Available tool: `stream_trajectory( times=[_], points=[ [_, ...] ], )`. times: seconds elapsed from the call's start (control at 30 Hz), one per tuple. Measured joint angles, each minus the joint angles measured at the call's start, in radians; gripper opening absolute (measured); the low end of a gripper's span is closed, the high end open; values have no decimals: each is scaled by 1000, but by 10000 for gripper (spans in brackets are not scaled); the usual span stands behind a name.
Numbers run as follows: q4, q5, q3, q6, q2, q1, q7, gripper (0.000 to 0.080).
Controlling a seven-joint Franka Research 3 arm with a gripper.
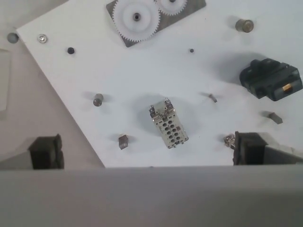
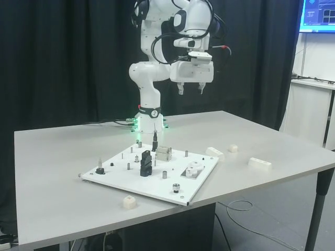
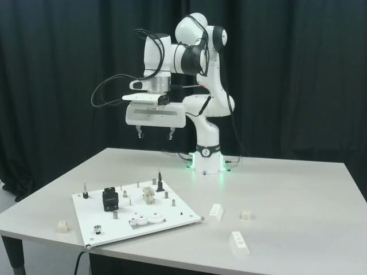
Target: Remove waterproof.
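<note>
White board (image 2: 157, 180) on the grey surface (image 2: 63, 157) carries the perforated waterproof connector (image 1: 168, 124) directly below the high, spread, empty end effector (image 2: 190, 90), so a skewed descent could clip the black connector block (image 1: 271, 78) or nearby pegs.

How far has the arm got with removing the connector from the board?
Nothing looks done: the pale multi-hole connector block sits on the white board. In hand: the open gripper hangs high above it, holding nothing. Left: descend, grasp, lift it off.
</note>
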Motion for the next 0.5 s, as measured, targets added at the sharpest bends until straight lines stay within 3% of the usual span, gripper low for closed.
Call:
stream_trajectory(
  times=[0.5],
  points=[
    [14,0,-3,-1,5,-14,-94,800]
  ],
)
